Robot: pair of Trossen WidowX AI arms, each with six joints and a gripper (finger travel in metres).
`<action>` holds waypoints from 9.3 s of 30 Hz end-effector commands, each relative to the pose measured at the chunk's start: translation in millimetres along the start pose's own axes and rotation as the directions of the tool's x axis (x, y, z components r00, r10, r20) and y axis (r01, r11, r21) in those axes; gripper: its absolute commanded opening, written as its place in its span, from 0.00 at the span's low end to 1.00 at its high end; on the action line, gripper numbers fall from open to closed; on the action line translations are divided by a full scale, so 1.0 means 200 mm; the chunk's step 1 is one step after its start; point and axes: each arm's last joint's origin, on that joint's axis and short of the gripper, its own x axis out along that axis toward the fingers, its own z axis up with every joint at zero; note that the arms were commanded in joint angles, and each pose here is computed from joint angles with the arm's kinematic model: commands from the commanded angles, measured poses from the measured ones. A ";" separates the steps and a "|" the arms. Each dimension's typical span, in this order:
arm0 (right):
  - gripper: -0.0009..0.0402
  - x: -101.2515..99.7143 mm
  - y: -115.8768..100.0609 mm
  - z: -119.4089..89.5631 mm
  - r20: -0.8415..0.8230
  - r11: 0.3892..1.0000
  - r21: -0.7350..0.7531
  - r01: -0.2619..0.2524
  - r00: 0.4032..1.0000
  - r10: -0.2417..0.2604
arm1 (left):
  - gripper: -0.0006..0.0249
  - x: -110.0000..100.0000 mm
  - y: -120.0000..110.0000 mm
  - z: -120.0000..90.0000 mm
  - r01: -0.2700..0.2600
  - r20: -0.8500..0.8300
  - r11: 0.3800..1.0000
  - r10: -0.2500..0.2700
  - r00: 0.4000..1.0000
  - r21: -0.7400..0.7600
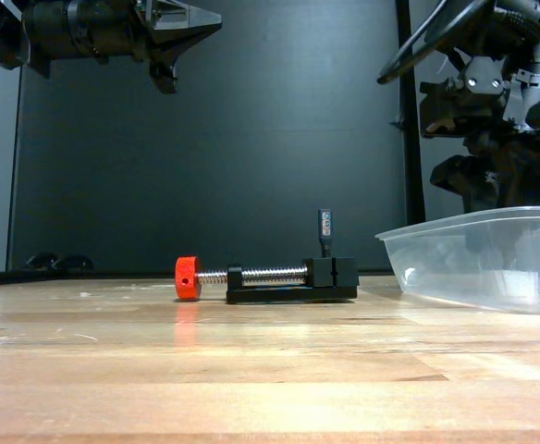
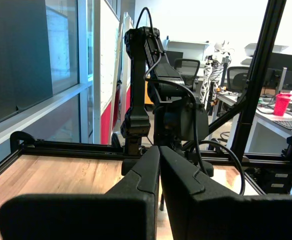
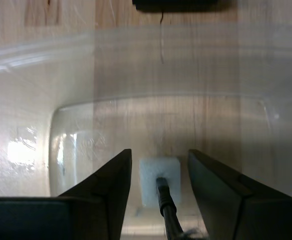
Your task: Pick the usb-c connector and install on the hub
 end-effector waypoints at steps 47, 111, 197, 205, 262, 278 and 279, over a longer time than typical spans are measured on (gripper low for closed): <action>0.02 0.03 -0.01 -0.02 0.021 1.000 0.004 0.015 1.000 -0.015 | 0.02 0.00 0.00 0.00 0.000 0.000 1.000 0.000 1.000 0.000; 0.38 0.03 0.00 -0.03 0.023 1.000 0.002 0.015 1.000 -0.015 | 0.02 0.00 0.00 0.00 0.000 0.000 1.000 0.000 1.000 0.000; 0.29 -0.10 -0.01 0.08 -0.152 0.999 -0.040 -0.016 0.988 0.009 | 0.02 0.00 0.00 0.00 0.000 0.000 1.000 0.000 1.000 0.000; 0.29 -0.02 0.00 0.11 -0.223 0.998 -0.068 -0.005 0.975 -0.010 | 0.02 0.00 0.00 0.00 0.000 0.000 1.000 0.000 1.000 0.000; 0.02 -0.02 0.00 0.11 -0.213 0.999 -0.039 0.003 0.977 -0.011 | 0.02 0.00 0.00 0.00 0.000 0.000 1.000 0.000 1.000 0.000; 0.02 -0.32 0.01 0.24 -0.084 0.999 -0.031 -0.027 0.996 0.024 | 0.02 0.00 0.00 0.00 0.000 0.000 1.000 0.000 1.000 0.000; 0.02 -0.34 0.01 0.25 -0.077 0.999 -0.030 -0.028 0.997 0.026 | 0.02 0.00 0.00 0.00 0.000 0.000 1.000 0.000 1.000 0.000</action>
